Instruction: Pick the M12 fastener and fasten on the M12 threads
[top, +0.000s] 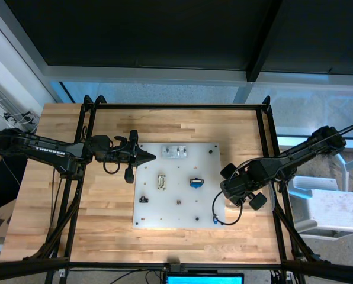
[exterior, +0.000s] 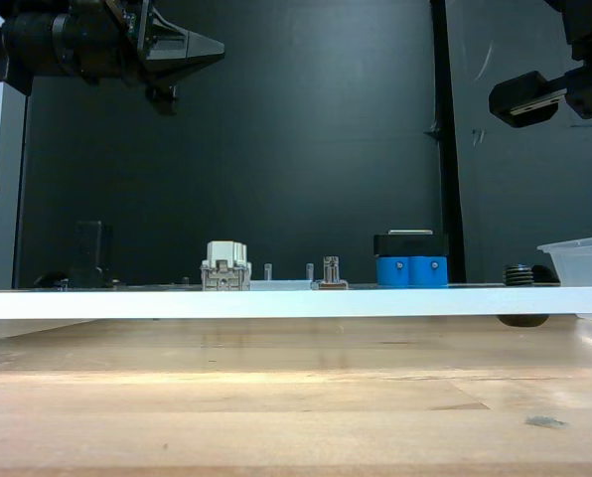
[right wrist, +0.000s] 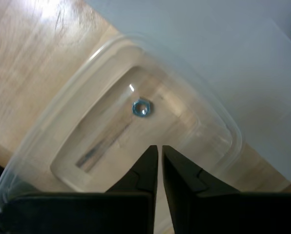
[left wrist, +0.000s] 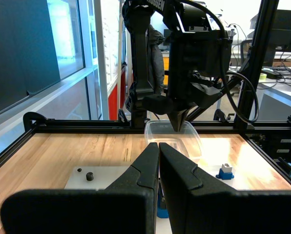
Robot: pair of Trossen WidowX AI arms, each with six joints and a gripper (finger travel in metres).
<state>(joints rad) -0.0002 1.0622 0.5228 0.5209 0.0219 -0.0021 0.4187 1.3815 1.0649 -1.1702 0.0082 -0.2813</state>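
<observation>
The small silver M12 nut (right wrist: pixel 142 107) lies flat on the floor of the clear tray (right wrist: pixel 211 114), just off the white board's right edge. My right gripper (right wrist: pixel 159 147) hangs above the tray with its fingers shut and nothing between them, the nut a short way beyond the tips. In the high view the right gripper (top: pixel 228 190) covers the tray. The black ribbed stud (exterior: pixel 518 274) stands bare on the board (top: pixel 164 207) in front of the tray (exterior: pixel 584 260). My left gripper (top: pixel 150 157) is shut and empty, held high over the board's left edge.
On the board stand a blue connector block (top: pixel 196 183), a pale connector (top: pixel 161 181), a silver post (exterior: pixel 331 270) and a silver fitting (top: pixel 174 152) at the back. A black frame rail (top: pixel 176 107) rings the wooden table.
</observation>
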